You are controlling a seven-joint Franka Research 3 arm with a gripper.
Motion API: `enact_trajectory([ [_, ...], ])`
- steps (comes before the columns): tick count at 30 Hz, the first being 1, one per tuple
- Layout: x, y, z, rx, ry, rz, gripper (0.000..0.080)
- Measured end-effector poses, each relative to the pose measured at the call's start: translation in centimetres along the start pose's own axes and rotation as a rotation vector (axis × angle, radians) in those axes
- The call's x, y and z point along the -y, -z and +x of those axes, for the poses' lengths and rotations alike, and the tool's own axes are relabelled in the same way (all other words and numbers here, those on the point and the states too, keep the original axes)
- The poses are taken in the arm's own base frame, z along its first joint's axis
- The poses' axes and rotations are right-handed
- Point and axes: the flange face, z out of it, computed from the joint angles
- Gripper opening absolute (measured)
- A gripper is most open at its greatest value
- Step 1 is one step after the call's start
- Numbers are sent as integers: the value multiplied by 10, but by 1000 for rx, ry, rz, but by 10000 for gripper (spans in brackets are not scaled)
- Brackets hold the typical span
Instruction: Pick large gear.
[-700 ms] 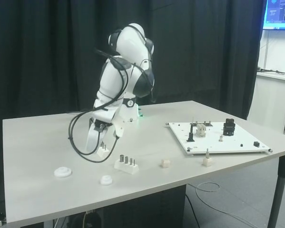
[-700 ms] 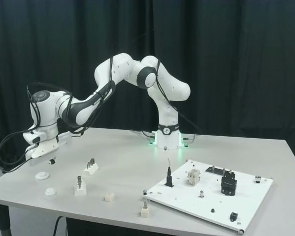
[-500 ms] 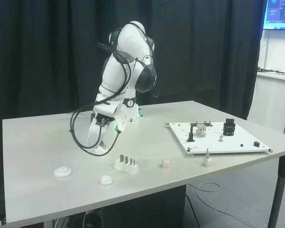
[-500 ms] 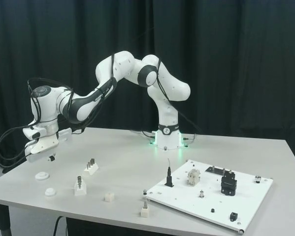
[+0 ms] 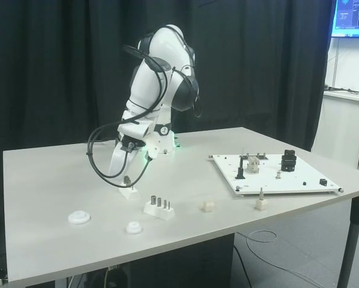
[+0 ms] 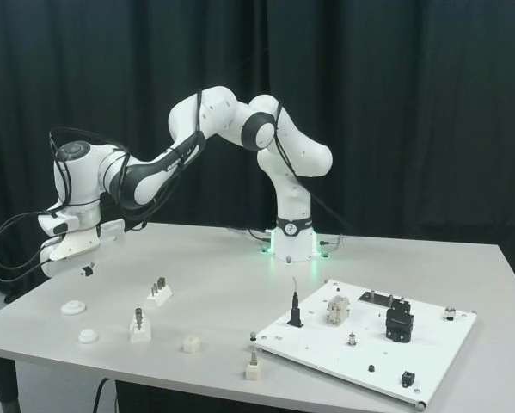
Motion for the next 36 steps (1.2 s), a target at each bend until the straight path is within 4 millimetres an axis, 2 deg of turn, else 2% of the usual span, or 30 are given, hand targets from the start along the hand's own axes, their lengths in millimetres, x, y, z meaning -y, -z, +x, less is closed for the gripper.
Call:
enact_trajectory([
  [17, 1, 3, 1, -4, -16, -4, 1],
  [18, 1, 4, 1, -4, -26, -4, 84],
  [19, 1, 4, 1, -5, -33, -4, 84],
  [20, 1, 4, 1, -5, -39, -5, 377],
  [25, 1, 6, 2, -8, -42, -7, 377],
  [26, 1, 6, 2, -8, -42, -7, 683],
  [34, 0, 7, 2, -9, -42, -8, 683],
  [35, 0, 7, 1, -9, -42, -8, 794],
  [36, 0, 7, 1, -9, -42, -8, 794],
])
